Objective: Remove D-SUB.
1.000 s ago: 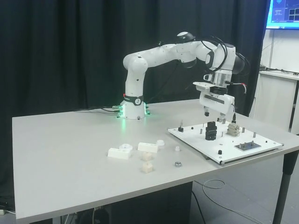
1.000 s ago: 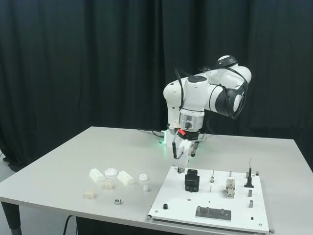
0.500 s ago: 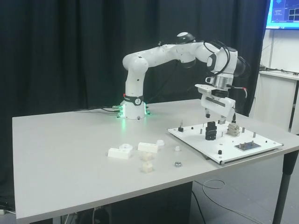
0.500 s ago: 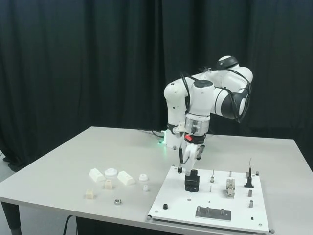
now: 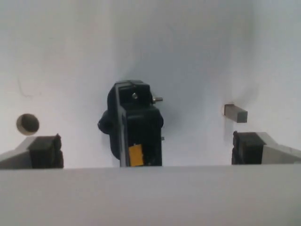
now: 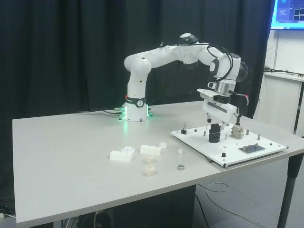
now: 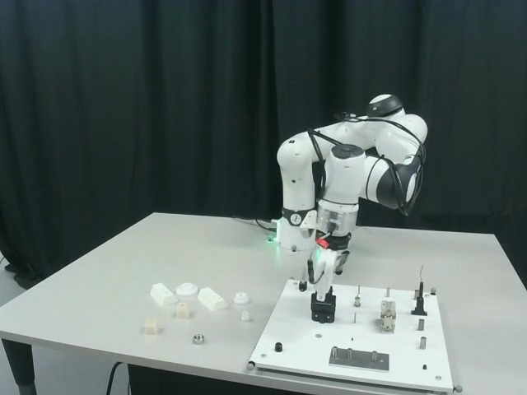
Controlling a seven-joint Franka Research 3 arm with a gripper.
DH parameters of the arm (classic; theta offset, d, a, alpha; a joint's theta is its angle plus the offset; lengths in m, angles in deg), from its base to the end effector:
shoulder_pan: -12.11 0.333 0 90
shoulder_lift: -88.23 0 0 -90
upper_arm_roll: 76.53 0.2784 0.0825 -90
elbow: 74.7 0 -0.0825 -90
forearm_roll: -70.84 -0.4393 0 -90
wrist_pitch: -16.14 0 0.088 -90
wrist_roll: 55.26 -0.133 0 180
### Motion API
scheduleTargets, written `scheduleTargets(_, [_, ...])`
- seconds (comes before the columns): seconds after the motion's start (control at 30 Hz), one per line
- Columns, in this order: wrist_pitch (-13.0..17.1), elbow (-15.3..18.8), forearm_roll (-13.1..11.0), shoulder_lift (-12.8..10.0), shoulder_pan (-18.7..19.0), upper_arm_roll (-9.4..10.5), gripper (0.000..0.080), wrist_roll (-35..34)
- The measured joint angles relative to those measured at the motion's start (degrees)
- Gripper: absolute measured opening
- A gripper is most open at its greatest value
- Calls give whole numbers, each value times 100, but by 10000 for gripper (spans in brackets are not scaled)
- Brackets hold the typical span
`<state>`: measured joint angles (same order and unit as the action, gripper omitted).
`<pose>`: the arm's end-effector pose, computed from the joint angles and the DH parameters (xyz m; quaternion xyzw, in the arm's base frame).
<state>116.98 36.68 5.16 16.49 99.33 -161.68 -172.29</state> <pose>0.6041 0.1245 0.2205 0.3634 -0.9286 0.0554 0.0513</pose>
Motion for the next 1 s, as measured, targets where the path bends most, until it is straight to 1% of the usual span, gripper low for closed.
scheduleTargets(0.3, [349,164,1,0,107,131,800,-9])
scheduleTargets(0.7, [682,277,1,0,164,276,800,-9])
scheduleTargets(1.0, [723,279,7,1,170,309,800,0])
